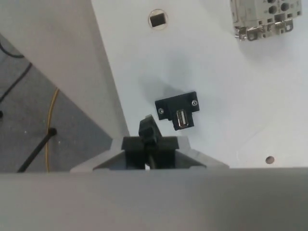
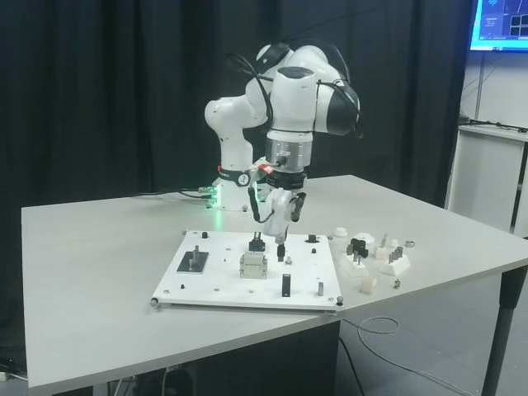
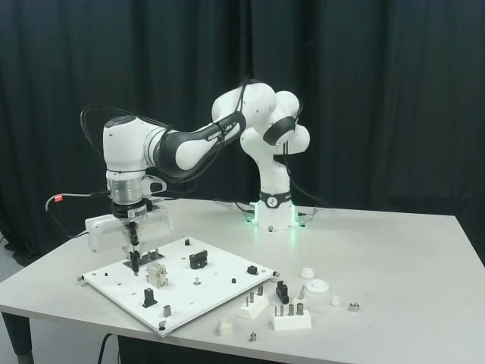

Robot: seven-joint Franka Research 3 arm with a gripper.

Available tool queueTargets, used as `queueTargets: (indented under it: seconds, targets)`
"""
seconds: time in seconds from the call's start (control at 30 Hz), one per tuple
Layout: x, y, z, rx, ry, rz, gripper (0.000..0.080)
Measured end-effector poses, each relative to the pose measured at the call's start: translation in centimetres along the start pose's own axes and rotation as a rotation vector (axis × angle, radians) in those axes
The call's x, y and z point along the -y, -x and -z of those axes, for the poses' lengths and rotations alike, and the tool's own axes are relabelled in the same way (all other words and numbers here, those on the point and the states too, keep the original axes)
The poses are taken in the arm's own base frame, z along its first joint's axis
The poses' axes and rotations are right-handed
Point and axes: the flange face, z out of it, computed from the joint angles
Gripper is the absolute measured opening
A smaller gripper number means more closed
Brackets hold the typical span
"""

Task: Insert USB.

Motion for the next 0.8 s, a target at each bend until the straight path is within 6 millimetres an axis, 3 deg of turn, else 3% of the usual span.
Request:
queueTargets:
  seconds: [0.4,0.8]
  targets:
    - [-1.0,-0.2,0.1,-0.018,0.004,-0.067,0.0048]
    - [-3.7,-1.5,0.9,-0.091,-0.079,-0.066,0.0048]
